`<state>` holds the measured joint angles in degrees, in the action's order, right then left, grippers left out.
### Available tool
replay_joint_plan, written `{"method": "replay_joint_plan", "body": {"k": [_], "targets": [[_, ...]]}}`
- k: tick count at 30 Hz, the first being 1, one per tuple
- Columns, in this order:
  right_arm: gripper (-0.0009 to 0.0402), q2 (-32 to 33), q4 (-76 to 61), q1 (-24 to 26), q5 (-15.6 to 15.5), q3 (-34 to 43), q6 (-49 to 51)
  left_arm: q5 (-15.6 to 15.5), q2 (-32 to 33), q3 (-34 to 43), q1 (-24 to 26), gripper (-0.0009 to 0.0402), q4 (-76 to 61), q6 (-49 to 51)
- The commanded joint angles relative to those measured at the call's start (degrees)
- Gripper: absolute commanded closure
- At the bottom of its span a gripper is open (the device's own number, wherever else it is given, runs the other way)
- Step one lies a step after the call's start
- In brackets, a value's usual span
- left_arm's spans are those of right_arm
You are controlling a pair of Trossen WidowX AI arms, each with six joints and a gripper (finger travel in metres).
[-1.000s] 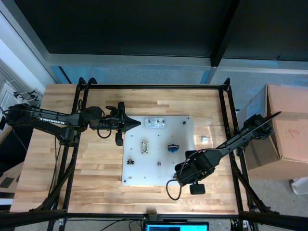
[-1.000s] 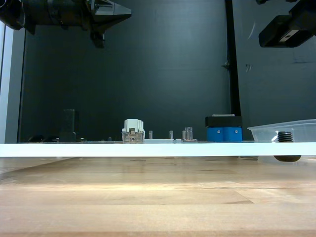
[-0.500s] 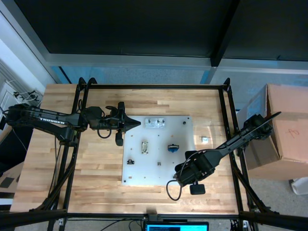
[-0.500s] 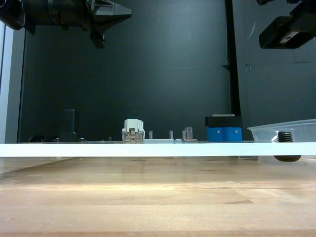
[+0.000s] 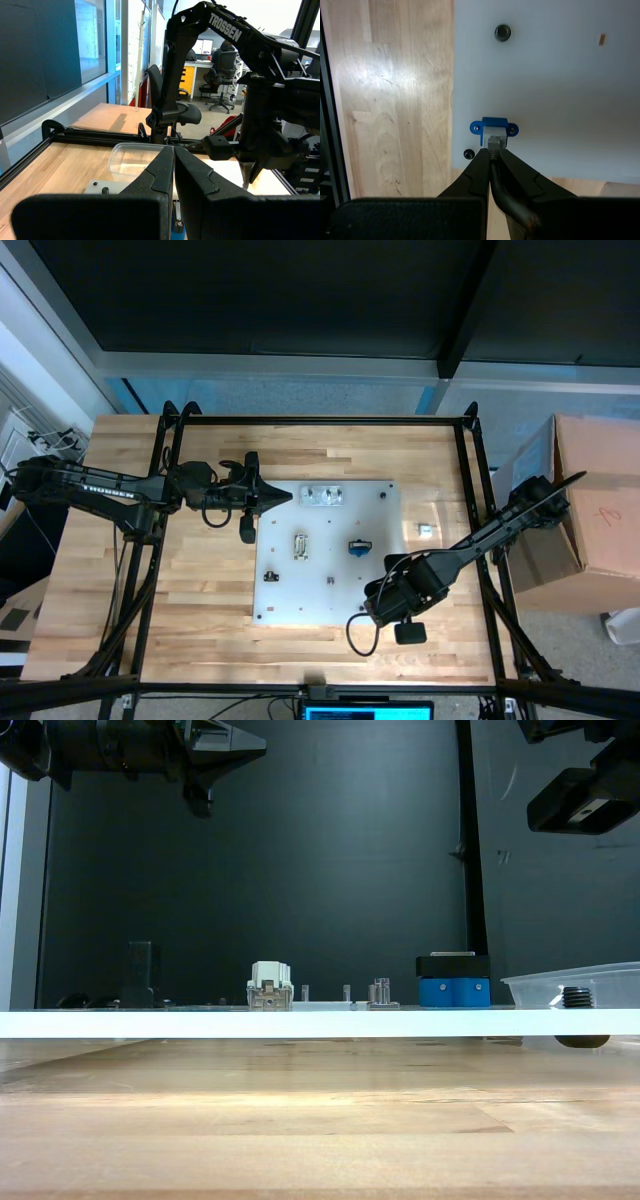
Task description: Pick the RJ45 connector and install on the taskboard
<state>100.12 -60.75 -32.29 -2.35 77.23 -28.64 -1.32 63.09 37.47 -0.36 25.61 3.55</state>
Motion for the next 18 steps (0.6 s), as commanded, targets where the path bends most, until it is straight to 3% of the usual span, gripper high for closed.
{"method": "replay_joint_plan", "body": {"k": [1,11,18], "targets": [[0.0393,0.61,-0.02,0.0,0.26,-0.59,-0.02,0.0,0.0,0.02,-0.02,0.0393,-0.04,0.0],[0.0388,0.24,0.02,0.02,0.22,0.0,0.13,0.0,0.0,0.02,-0.02,0.0393,0.0,-0.02],[0.0335,-0.79,0.26,0.0,0.33,0.0,-0.31,0.0,0.0,0.02,-0.02,0.0392,0.0,-0.02]]}}
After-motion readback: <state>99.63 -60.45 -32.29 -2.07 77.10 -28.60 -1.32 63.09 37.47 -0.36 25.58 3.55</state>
